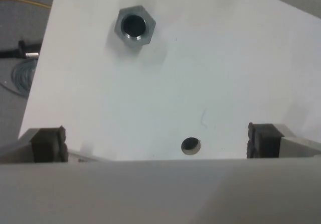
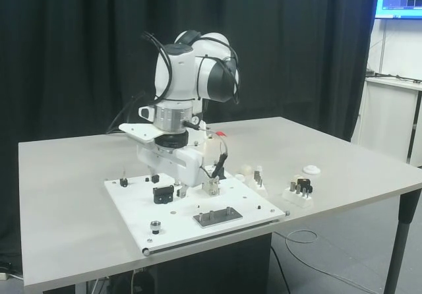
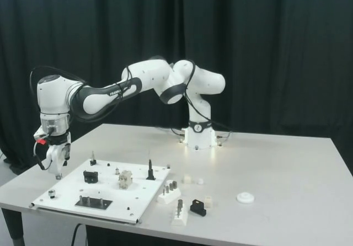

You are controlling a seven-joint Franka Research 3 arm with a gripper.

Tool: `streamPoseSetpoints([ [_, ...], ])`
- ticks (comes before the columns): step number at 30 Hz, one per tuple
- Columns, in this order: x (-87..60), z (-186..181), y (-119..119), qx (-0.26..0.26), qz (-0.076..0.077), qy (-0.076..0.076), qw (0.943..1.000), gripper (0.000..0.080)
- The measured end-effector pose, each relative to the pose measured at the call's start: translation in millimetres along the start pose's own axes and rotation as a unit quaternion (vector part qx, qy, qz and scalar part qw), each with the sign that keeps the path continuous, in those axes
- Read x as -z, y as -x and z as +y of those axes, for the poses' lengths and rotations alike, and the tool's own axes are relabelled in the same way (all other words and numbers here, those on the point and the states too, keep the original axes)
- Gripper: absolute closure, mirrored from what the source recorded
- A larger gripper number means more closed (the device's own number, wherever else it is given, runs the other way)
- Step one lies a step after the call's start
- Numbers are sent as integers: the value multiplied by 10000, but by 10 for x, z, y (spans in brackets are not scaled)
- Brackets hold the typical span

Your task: Pick round peg 4.

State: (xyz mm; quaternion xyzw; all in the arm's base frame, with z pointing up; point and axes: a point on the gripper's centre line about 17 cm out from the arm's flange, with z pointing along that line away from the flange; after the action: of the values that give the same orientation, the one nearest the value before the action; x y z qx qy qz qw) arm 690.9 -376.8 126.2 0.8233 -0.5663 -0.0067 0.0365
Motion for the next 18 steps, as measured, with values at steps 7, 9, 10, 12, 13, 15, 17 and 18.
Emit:
streamPoseSetpoints([
  [7,15,9,-17,-19,-10,-35,10000,3],
  [9,23,9,-21,-22,-9,-43,10000,3],
  [10,27,7,-21,-22,-8,-48,10000,3],
  [12,34,2,-22,-21,-7,-58,10000,3],
  [13,38,-2,-22,-20,-5,-64,10000,3],
  [15,45,-10,-22,-18,-1,-76,10000,3],
  [17,53,-21,-23,-14,5,-92,10000,3],
  [18,57,-27,-25,-13,11,-101,9999,3],
])
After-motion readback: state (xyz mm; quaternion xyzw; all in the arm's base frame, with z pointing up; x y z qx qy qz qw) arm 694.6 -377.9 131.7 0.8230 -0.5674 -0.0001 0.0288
